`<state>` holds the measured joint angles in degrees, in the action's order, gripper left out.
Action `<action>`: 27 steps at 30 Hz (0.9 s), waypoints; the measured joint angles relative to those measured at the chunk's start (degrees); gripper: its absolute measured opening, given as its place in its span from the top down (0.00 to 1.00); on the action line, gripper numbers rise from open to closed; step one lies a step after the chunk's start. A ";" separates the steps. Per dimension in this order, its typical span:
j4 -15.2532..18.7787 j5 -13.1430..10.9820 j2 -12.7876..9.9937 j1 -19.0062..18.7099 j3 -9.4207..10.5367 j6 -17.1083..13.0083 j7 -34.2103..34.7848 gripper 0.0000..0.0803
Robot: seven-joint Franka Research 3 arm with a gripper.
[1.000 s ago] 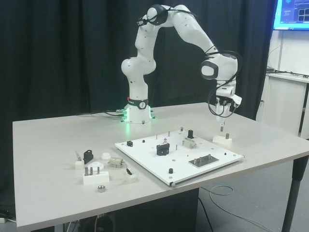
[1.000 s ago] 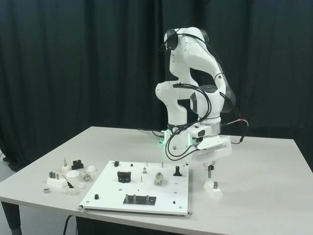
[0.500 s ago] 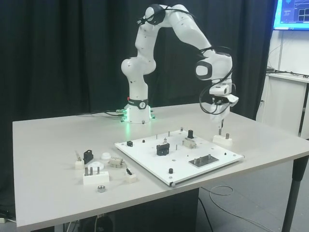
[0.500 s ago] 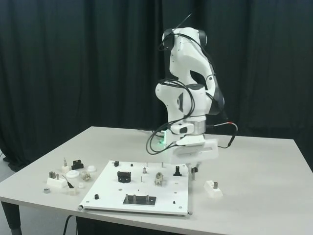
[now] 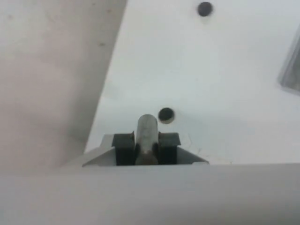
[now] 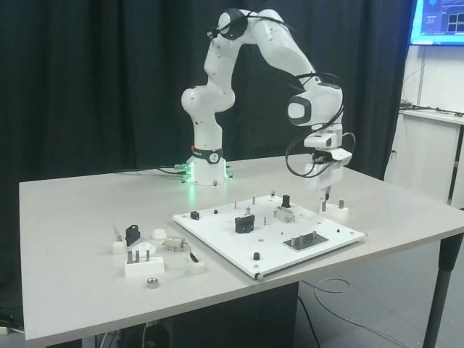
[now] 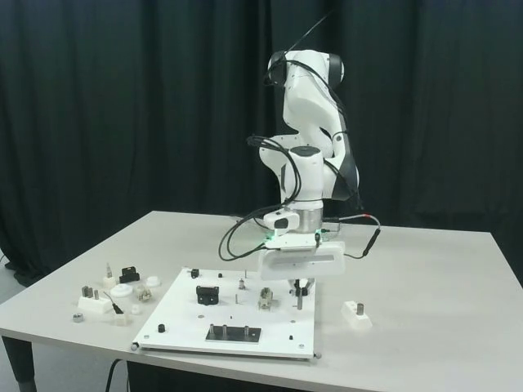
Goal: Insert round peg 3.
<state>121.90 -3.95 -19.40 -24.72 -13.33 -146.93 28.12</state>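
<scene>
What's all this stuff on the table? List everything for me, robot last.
Board: one, white, middle of the table, small fixtures on it.
Plate: one, grey, on the board's near side, posts standing on it.
Block: one, white, on the table beside the board, short pin in it.
Loose parts: a cluster, white, grey and black, at the table's other end.
Table: one, grey.
Curtain: black, behind.
Peg: one, grey, held in the tool.
Arm: one, white, tool over the board.
</scene>
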 joint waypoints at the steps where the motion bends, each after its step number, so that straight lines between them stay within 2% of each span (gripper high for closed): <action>1: -0.26 -0.09 -0.30 0.19 0.00 0.00 0.01 0.87; 15: -1.79 -1.23 -2.91 1.52 0.05 0.28 0.02 0.87; 27: -2.33 -3.80 -4.18 1.68 0.09 1.53 0.02 0.87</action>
<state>119.57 -7.75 -23.57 -23.04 -13.24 -145.40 28.15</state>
